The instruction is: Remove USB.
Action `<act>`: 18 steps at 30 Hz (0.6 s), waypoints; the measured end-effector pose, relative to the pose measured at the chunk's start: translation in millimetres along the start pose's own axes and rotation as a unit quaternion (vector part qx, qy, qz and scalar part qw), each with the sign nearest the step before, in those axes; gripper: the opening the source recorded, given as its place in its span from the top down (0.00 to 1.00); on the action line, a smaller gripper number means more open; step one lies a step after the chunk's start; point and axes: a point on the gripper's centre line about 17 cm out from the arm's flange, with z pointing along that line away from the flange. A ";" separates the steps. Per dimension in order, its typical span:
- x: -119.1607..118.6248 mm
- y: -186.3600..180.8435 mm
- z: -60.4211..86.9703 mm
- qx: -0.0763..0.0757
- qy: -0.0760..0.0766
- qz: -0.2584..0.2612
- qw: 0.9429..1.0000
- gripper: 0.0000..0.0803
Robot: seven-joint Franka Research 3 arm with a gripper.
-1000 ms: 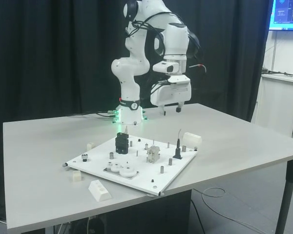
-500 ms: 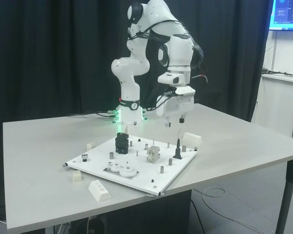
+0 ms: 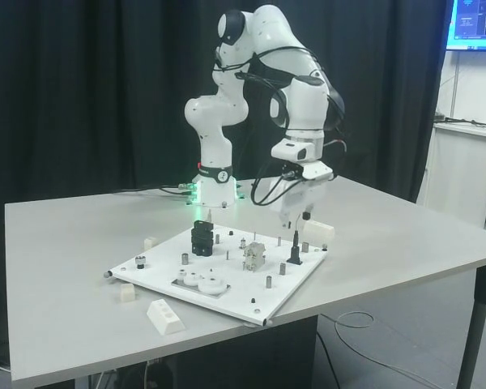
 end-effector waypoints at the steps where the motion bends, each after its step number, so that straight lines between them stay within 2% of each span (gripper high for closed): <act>1: -0.2 -1.3 1.6 0.001 -0.002 -0.001 1.000 0.00; 8: -3.7 -9.0 11.6 0.007 -0.014 -0.005 1.000 0.00; 18: -6.4 -12.4 21.3 0.010 -0.022 -0.007 1.000 0.00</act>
